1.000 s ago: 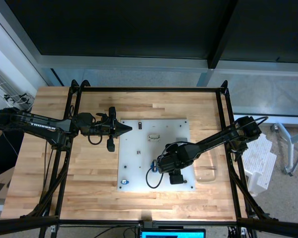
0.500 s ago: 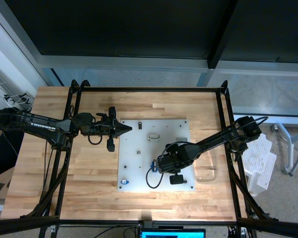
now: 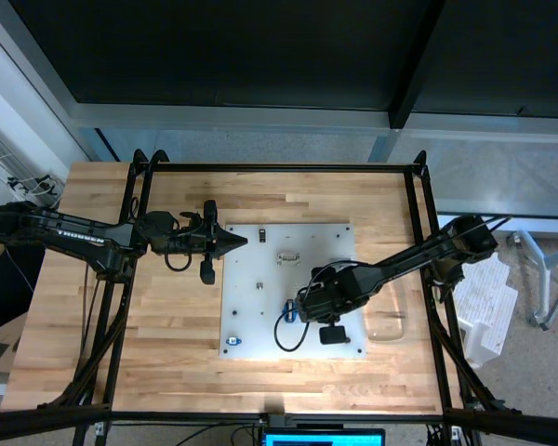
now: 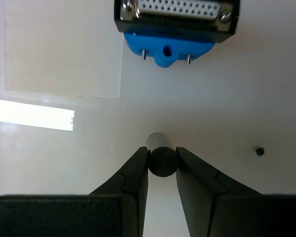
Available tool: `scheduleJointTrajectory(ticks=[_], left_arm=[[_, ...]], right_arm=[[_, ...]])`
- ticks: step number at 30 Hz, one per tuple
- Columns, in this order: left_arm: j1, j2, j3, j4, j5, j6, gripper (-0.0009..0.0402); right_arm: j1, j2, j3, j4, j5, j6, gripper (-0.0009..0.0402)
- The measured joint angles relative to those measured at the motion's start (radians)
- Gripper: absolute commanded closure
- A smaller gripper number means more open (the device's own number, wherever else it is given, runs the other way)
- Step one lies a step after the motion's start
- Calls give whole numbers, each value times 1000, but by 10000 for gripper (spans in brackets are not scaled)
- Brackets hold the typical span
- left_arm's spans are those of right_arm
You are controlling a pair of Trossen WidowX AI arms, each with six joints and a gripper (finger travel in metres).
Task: Remove the 16mm cylinder and place in the container
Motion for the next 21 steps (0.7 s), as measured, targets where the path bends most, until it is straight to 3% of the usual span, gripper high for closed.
scheduleJointTrajectory(ticks=[21], left_arm=[[0,0,0,0,0,0,393]], right_arm=[[14,-74,0,-32,1,77,389]])
